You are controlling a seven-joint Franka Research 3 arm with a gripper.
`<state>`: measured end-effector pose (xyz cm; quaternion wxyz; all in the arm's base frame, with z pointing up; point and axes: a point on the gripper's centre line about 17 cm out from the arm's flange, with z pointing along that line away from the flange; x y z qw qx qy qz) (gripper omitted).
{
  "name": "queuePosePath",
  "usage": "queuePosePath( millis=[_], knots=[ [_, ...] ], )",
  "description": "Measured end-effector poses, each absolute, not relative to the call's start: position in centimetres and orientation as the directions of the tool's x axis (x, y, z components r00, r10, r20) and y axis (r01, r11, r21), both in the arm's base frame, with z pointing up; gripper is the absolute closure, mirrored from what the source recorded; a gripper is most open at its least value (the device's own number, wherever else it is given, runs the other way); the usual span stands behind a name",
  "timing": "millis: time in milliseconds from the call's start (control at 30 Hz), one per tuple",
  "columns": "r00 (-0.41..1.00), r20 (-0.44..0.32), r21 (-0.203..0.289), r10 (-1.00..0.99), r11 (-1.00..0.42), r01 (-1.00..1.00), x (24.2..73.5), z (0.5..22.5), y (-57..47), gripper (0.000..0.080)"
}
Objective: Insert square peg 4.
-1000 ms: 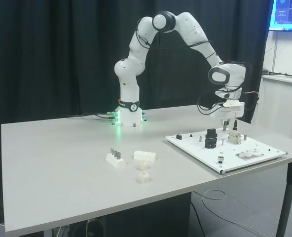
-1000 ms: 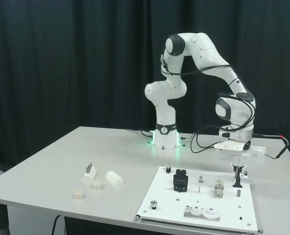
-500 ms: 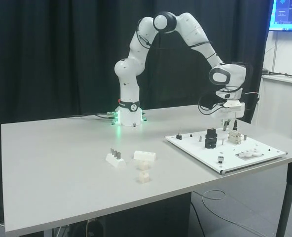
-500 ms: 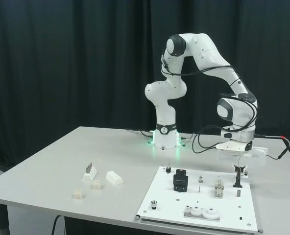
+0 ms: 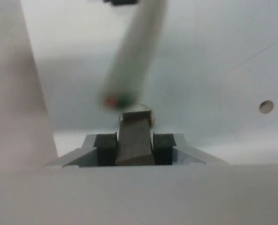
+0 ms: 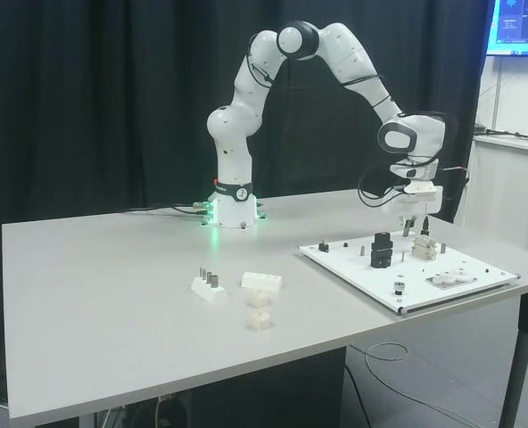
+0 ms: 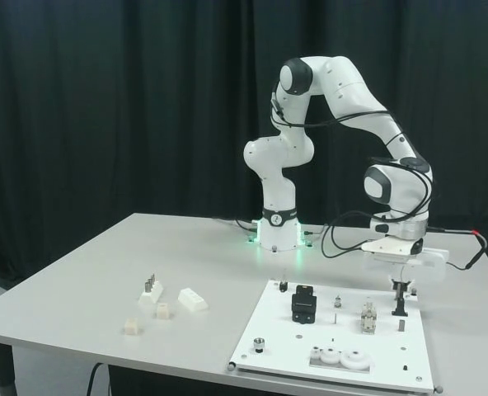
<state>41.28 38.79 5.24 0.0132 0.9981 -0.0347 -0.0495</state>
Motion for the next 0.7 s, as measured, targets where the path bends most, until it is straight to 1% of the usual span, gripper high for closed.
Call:
queuePosePath(
  millis=[700],
  knots=[
    [0.991,-0.097,0.037,-0.089,-0.996,-0.086,41.12,5.17,38.82,0.0644]
  ],
)
